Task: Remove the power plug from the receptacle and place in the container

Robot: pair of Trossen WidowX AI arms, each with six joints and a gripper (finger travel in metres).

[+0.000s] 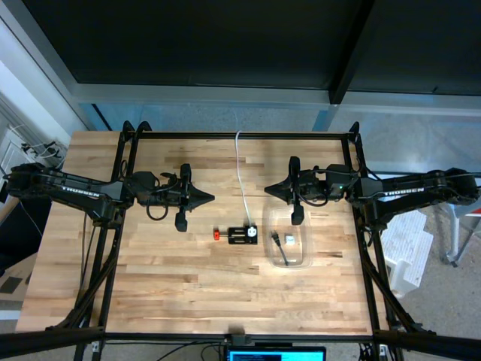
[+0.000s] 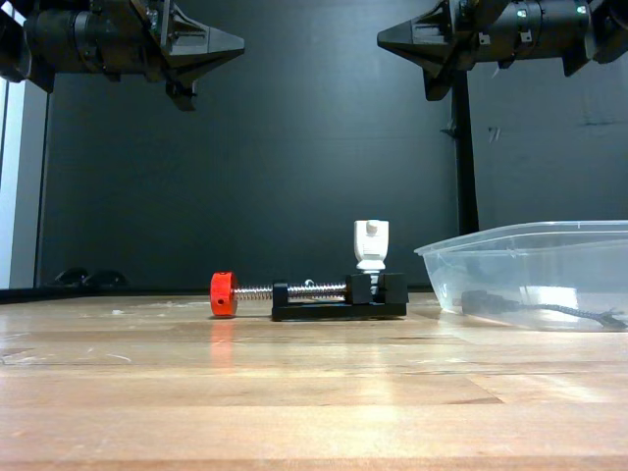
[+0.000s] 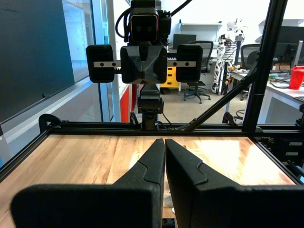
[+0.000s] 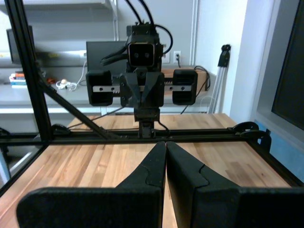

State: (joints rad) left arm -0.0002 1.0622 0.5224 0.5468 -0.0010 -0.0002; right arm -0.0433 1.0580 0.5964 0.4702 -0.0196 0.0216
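The receptacle (image 1: 242, 235) is a black block with a red knob (image 1: 216, 235) and a white socket face, lying mid-table; in the low view the receptacle (image 2: 339, 294) stands left of the container (image 2: 535, 270). The clear container (image 1: 289, 259) sits just right of it. Inside lies the black power plug (image 1: 277, 241) with its short cord, also seen as the power plug (image 2: 535, 310) through the wall. My left gripper (image 1: 210, 198) hovers high to the block's upper left, shut and empty. My right gripper (image 1: 267, 189) hovers above the container's far end, shut and empty.
A long white cable (image 1: 242, 173) runs from the receptacle to the table's far edge. A small white-grey cube (image 1: 290, 239) lies in the container beside the plug. A black frame (image 1: 240, 136) borders the table. Each wrist view faces the opposite arm.
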